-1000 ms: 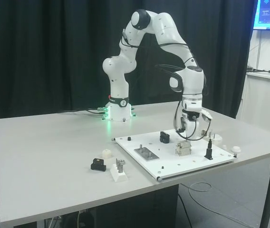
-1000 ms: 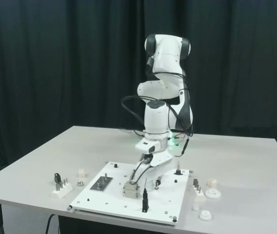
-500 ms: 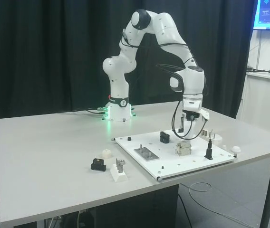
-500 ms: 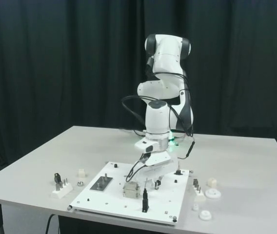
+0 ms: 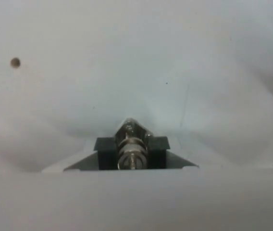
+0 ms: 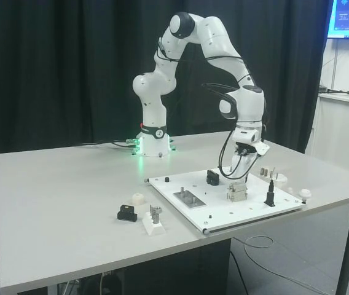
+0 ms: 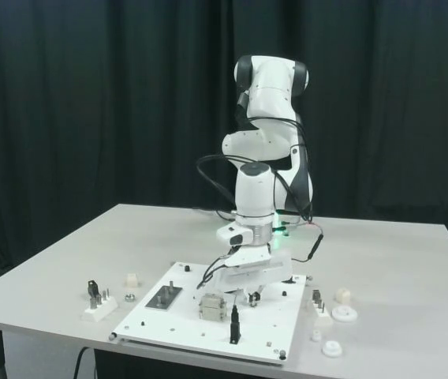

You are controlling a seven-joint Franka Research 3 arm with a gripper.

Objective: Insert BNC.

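Gripper (image 7: 252, 294) clamps the BNC plug (image 5: 131, 149) above the white board (image 6: 223, 206), insertion not yet made.

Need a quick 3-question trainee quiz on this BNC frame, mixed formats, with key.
1. True or false: the gripper hangs over the white board.
2. In the wrist view, what sits between the fingertips? A) a metal BNC connector B) a white gear C) nothing
3. Fill in: the small white stand with metal pins sits ___ the board (on/off).

Key: 1 true. 2 A. 3 off; it stands on the grey table, beside the board.
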